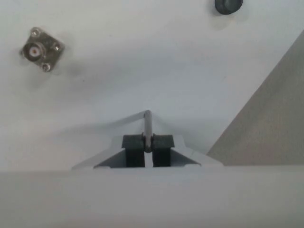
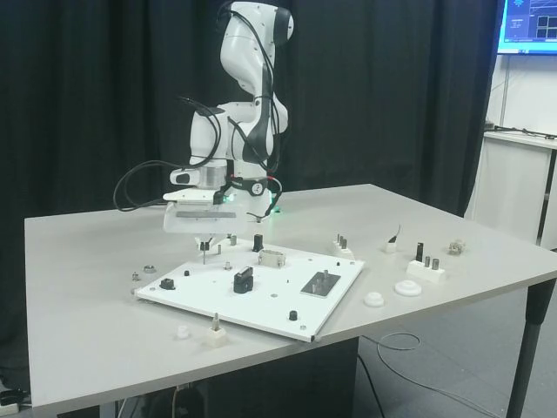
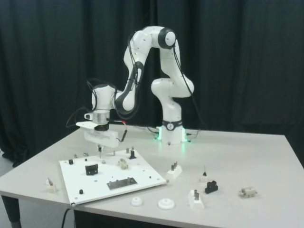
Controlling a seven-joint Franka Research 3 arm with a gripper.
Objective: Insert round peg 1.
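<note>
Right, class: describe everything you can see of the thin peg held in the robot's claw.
The peg is a thin, straight, grey rod, metallic in look, with a rounded free end. The claw is shut on its upper end, gripped between two black pads. It hangs upright, tip down, over the far corner of the white board; the room views cannot show whether the tip touches. Only the pads visibly touch it.

One white board (image 2: 339, 287), one peg (image 1: 148, 128)
</note>
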